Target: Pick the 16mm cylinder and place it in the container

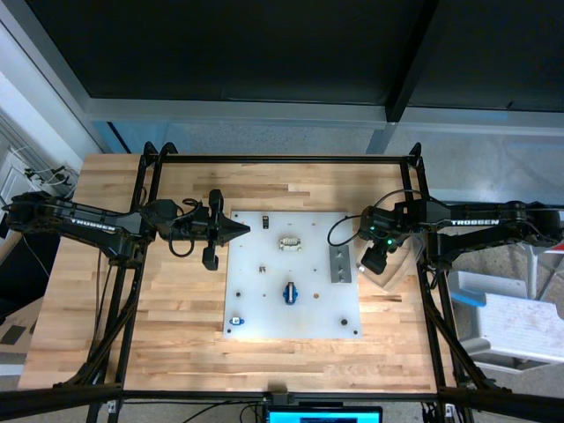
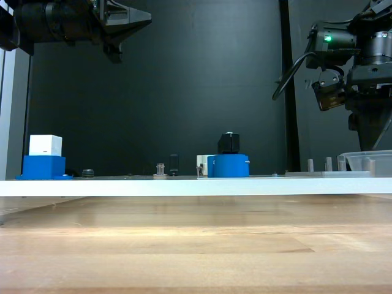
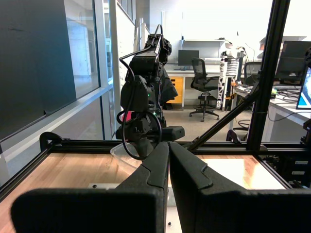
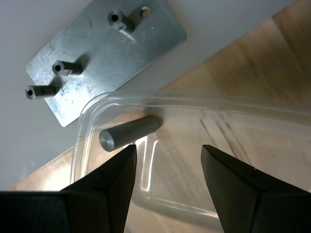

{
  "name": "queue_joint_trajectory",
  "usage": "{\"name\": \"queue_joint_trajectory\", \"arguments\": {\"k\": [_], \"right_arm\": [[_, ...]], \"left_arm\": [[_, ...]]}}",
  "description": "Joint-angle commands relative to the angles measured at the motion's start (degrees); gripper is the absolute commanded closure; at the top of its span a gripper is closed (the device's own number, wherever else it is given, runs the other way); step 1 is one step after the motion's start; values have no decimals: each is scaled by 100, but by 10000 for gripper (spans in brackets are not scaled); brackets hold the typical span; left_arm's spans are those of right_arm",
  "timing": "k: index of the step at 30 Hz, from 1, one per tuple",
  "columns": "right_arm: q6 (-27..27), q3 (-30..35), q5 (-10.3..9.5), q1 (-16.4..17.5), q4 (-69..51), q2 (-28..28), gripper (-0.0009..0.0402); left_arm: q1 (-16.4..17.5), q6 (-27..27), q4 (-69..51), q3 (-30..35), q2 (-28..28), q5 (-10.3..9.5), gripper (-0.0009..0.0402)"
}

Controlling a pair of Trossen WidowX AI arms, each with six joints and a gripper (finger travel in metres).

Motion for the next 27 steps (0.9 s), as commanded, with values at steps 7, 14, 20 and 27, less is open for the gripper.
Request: {"name": "queue_joint_trajectory", "arguments": {"k": [7, 14, 20, 27], "right_arm": [[-52, 236, -4, 46, -212, -114, 225], [-199, 793, 2, 74, -754, -122, 241], [-221, 1224, 98, 140, -1300, -122, 250], [-210, 1473, 105, 302, -1705, -122, 256]], "left_arm": [[0, 2, 0, 0, 0, 0, 393], [0, 0, 0, 0, 0, 0, 393], [2, 2, 0, 0, 0, 0, 393], [0, 0, 0, 0, 0, 0, 393]]}}
